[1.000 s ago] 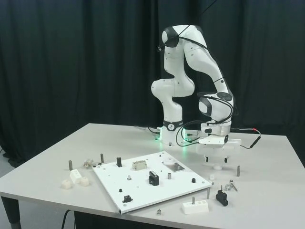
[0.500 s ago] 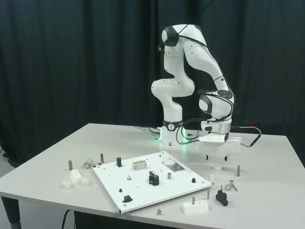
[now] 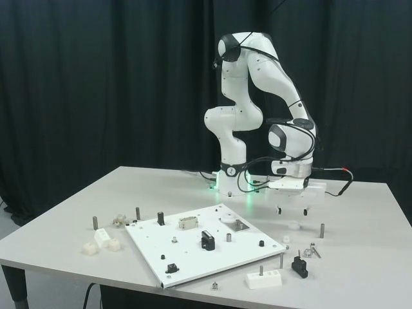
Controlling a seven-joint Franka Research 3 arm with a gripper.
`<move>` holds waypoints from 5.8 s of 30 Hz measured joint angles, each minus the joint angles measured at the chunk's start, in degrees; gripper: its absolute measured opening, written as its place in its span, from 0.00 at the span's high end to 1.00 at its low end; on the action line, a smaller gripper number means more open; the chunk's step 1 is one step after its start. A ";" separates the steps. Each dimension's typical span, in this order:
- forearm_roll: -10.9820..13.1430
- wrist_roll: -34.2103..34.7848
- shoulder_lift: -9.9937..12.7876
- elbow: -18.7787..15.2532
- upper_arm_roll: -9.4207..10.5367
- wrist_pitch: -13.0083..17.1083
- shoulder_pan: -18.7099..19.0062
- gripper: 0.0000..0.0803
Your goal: Pick small gear.
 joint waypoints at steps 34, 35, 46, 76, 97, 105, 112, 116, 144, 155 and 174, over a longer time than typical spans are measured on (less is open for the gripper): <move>-0.64 0.00 -2.99 0.42 -0.01 -1.99 -0.74 0.00; -0.64 0.00 -3.06 0.45 -0.01 -2.06 -0.75 0.00; -0.64 0.41 -3.35 0.56 -0.01 -2.16 -1.06 0.00; -0.66 16.54 0.51 3.22 -0.70 7.25 -6.81 0.00; -2.19 16.74 9.26 7.92 -3.02 9.33 -7.70 0.00; -2.19 17.41 9.72 8.12 -3.42 9.16 -7.62 0.00; -2.19 18.37 10.02 8.17 -3.42 9.07 -6.93 0.00; -2.27 18.58 10.39 8.33 -3.42 8.99 -6.43 0.00; -6.58 20.14 14.22 11.43 -3.67 7.72 -5.80 0.12; -6.84 20.07 14.52 12.31 -3.70 6.62 -5.80 0.66; -7.37 20.00 13.48 15.08 -3.53 0.64 -5.58 0.82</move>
